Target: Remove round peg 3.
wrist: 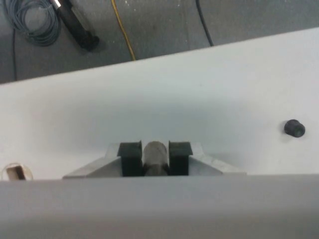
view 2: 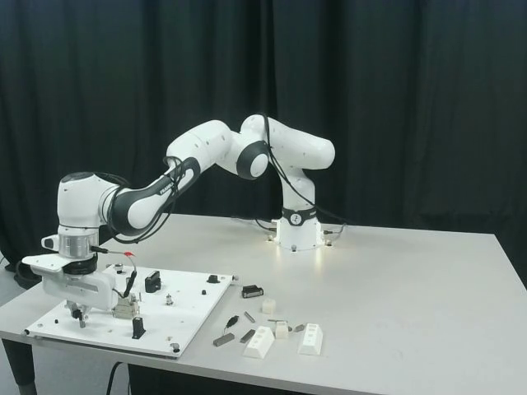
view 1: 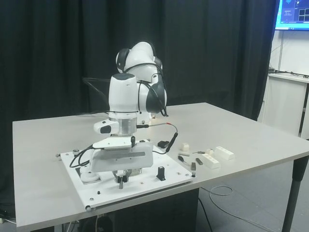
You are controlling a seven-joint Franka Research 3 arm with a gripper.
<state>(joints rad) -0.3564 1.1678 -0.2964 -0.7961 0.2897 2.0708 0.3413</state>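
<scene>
End effector [wrist: 155, 158]: fingers clamping round peg 3 [wrist: 154, 155], hovering above white board [view 1: 145, 186] on grey bench [view 1: 231, 130].

Three white blocks [view 2: 286, 336] lie on the grey table [view 2: 412, 288] beside the white board [view 2: 189, 317].

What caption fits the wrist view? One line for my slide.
Gripper shut on a round peg, above the white board.
</scene>
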